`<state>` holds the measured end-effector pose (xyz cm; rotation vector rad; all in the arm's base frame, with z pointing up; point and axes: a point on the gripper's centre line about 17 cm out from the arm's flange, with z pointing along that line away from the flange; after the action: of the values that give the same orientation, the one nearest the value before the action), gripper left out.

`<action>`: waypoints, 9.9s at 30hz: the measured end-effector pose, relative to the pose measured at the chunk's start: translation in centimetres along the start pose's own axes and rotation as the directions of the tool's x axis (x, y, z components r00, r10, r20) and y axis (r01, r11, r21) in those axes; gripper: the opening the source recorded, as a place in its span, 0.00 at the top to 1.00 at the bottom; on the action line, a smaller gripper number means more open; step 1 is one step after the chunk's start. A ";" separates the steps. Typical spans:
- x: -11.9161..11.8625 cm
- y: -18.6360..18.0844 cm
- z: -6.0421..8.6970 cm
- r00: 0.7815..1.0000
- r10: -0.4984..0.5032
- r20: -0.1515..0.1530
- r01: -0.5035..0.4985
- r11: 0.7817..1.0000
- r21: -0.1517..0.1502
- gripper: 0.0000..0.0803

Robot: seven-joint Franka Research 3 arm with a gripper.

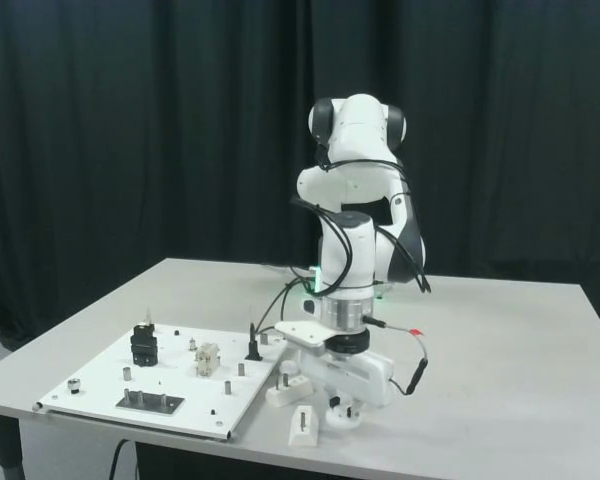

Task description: Insert large gear.

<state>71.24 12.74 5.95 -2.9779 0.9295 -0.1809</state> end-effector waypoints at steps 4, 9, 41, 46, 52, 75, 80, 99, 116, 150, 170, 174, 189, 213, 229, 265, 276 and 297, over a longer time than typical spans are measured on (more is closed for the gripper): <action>0.1 0.0 -0.1 1.000 -0.003 -0.002 0.003 1.000 -0.001 0.59; 0.2 0.0 -0.3 1.000 -0.009 -0.007 0.009 1.000 -0.004 0.59; 6.1 1.7 -4.0 0.997 0.015 -0.082 -0.017 1.000 -0.022 0.59; 7.7 2.7 -5.0 0.995 0.014 -0.094 -0.018 0.999 -0.040 0.59; 9.9 4.3 -6.3 0.994 0.014 -0.113 -0.021 0.998 -0.063 0.59; 16.7 13.0 -8.2 0.995 0.016 -0.098 -0.026 0.994 -0.104 0.59; 17.5 15.3 -7.7 0.996 0.032 -0.084 -0.041 0.993 -0.114 0.59; 20.8 24.0 -5.2 0.996 0.065 -0.054 -0.072 0.990 -0.122 0.59; 21.7 27.3 -1.8 0.997 0.078 -0.023 -0.079 0.995 -0.066 0.59; 20.3 28.0 -0.3 0.998 0.059 0.031 -0.056 0.996 -0.070 0.59; 20.0 27.8 -0.1 0.998 0.051 0.041 -0.048 0.997 -0.067 0.59; 19.8 27.8 -0.1 0.998 0.051 0.049 -0.047 0.997 -0.068 0.59; 19.6 27.9 -0.1 0.997 0.046 0.057 -0.042 0.997 -0.071 0.59; 20.6 27.8 0.0 0.999 0.030 0.024 -0.028 0.998 -0.061 0.59; 20.4 27.5 0.0 0.999 0.025 0.028 -0.023 0.998 -0.059 0.59; 20.1 27.9 0.0 0.999 0.027 0.040 -0.024 0.997 -0.068 0.59; 20.2 27.8 0.2 0.999 0.025 0.037 -0.023 0.998 -0.067 0.59; 20.4 27.9 0.0 0.997 -0.067 0.040 0.069 0.996 -0.064 0.59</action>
<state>72.11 -21.77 6.66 -3.0637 0.8471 -0.0967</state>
